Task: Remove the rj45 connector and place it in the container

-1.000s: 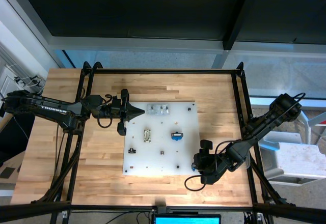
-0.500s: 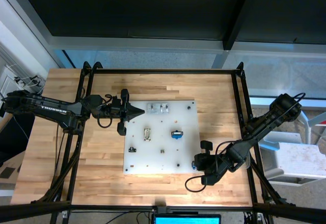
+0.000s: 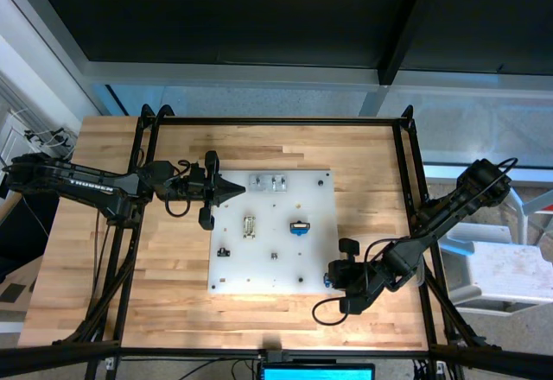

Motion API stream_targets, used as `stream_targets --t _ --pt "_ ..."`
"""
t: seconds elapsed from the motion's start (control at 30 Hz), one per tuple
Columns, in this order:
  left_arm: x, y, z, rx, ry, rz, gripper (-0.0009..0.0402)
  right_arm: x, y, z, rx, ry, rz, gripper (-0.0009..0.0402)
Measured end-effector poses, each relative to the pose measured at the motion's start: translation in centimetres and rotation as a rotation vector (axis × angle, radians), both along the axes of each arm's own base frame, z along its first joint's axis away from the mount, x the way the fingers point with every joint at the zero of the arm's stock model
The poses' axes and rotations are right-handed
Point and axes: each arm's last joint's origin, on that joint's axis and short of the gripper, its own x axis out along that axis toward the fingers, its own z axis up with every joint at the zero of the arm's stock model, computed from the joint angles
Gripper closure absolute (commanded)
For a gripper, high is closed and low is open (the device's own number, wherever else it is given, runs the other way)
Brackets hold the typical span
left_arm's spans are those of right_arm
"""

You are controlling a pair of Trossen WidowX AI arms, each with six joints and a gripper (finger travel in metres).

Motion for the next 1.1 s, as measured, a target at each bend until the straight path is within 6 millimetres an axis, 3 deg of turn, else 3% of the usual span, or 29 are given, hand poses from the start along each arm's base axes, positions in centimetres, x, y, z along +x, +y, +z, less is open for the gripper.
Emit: stream_targets --t 0.7,1.1 --pt "0.0 0.0 0.0 0.0 0.0 0.0 0.0393 -0.4 -0.1 1.2 0.012 -0.035 0.013 0.0393" --pt "0.0 0.0 0.0 0.0 0.0 0.0 0.0393 -1.2 -0.8 4.0 0.0 -0.046 0.03 0.0393"
